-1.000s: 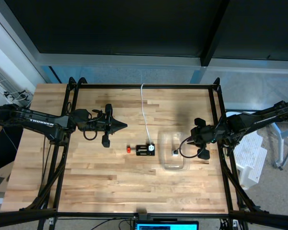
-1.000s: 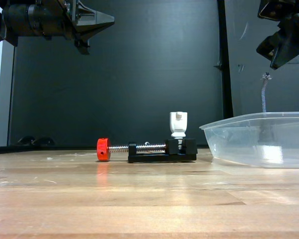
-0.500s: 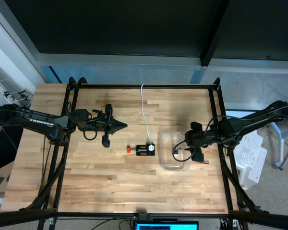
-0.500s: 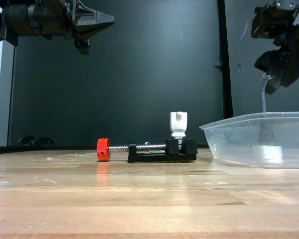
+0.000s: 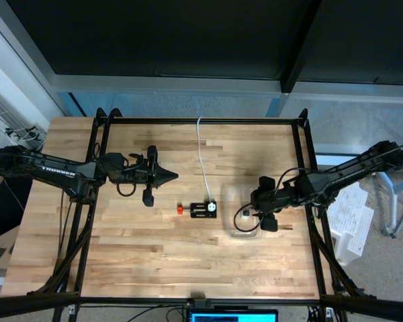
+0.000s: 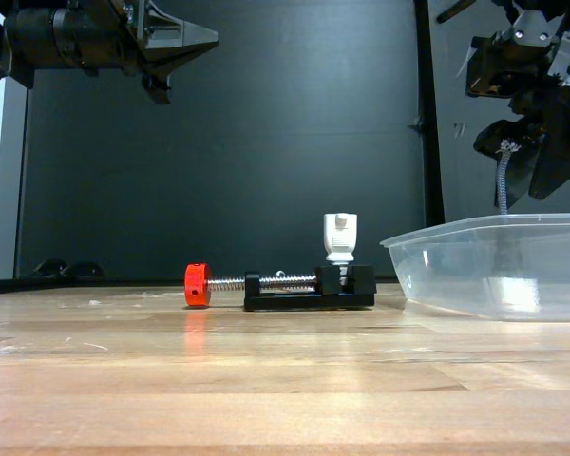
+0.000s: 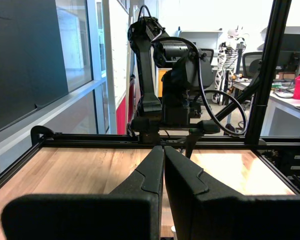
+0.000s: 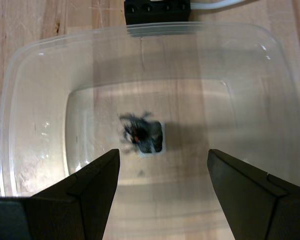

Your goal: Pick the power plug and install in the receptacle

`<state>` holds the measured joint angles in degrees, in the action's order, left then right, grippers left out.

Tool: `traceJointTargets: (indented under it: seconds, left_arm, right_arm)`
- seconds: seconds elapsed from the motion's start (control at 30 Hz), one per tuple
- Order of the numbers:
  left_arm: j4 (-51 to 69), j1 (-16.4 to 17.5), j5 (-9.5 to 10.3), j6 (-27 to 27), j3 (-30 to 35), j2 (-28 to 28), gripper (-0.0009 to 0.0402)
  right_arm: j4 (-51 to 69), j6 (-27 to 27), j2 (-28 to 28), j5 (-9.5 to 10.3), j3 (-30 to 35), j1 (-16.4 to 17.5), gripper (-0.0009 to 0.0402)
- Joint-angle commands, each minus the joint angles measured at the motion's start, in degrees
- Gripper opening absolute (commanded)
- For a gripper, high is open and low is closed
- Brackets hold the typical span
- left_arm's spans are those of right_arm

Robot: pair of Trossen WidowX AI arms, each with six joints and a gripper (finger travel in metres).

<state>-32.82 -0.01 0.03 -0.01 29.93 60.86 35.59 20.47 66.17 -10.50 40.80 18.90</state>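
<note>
The right tool (image 8: 162, 155) has moved in from the right edge of the surface (image 5: 154, 255), lower over the clear tray (image 8: 35, 65), spread wide. The left tool (image 7: 163, 149), pressed together, hangs toward the left edge. The receptacle (image 5: 213, 206) stands mid-surface. Likely the reaching step; next, descend around the power plug (image 8: 144, 136) lying in the tray.

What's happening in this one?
The right gripper hovers open over the clear tray, directly above the power plug lying on its floor; nothing is gripped yet. The left gripper is shut, held high above the table left of the vise, away from the work. The receptacle stands upright in the vise, with nothing plugged in.
</note>
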Motion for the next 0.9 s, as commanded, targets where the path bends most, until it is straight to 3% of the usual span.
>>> traceJointTargets:
  seconds: [0.03,0.9]
  left_arm:
    - [-0.02,0.00,0.00,0.00,0.02,0.00,0.0000]
    - [0.00,0.02,0.00,0.00,0.02,0.00,0.0000]
  right_arm:
    - [-1.29,0.09,1.27,-0.02,-0.15,0.13,0.0245]
    - [-8.28,-0.42,6.64,-0.50,-2.05,0.48,0.0244]
